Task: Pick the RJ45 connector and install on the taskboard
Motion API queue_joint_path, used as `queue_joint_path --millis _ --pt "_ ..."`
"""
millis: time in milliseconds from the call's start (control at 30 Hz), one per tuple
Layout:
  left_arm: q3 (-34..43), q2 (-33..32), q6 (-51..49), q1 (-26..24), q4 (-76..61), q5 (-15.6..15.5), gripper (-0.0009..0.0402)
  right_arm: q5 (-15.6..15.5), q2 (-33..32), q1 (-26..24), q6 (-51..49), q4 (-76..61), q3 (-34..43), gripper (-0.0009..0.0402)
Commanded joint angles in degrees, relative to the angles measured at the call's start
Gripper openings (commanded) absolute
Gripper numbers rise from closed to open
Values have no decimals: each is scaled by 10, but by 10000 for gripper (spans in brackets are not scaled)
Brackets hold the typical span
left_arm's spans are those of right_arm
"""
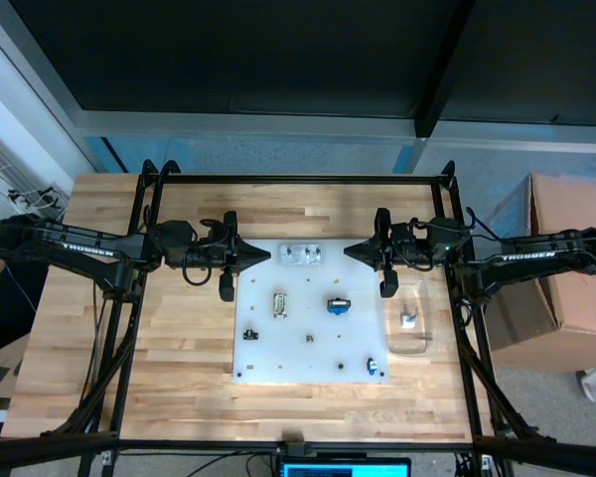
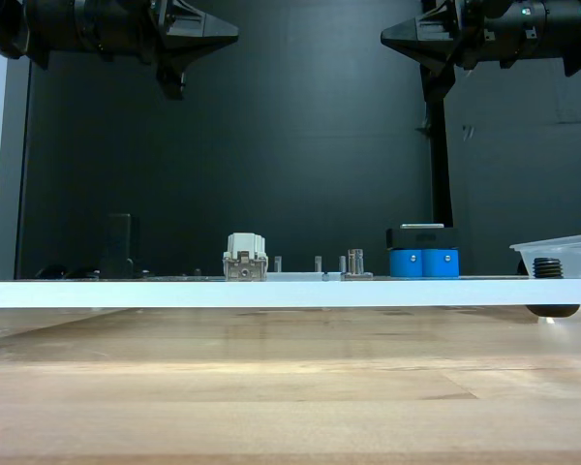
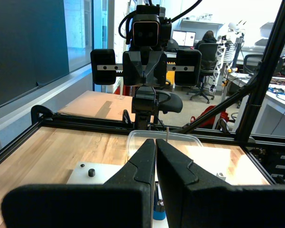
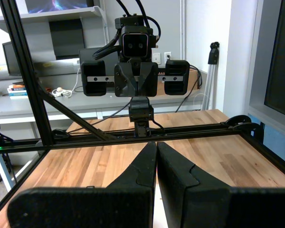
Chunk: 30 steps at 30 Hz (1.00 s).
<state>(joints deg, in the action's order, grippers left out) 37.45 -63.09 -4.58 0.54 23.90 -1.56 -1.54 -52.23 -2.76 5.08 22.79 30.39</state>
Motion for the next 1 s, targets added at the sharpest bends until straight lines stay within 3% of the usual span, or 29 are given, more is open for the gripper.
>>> queue_joint_path --millis 33,667,767,1000 --pt "0 0 0 0 0 0 1 0 0 0 0 0 0 0" --pt "0 0 0 0 0 0 1 0 0 0 2 0 0 0" --pt "0 0 0 0 0 0 1 -21 0 1 23 0 1 0" --pt "0 0 0 0 0 0 1 -26 10 7 19 -161 52 0"
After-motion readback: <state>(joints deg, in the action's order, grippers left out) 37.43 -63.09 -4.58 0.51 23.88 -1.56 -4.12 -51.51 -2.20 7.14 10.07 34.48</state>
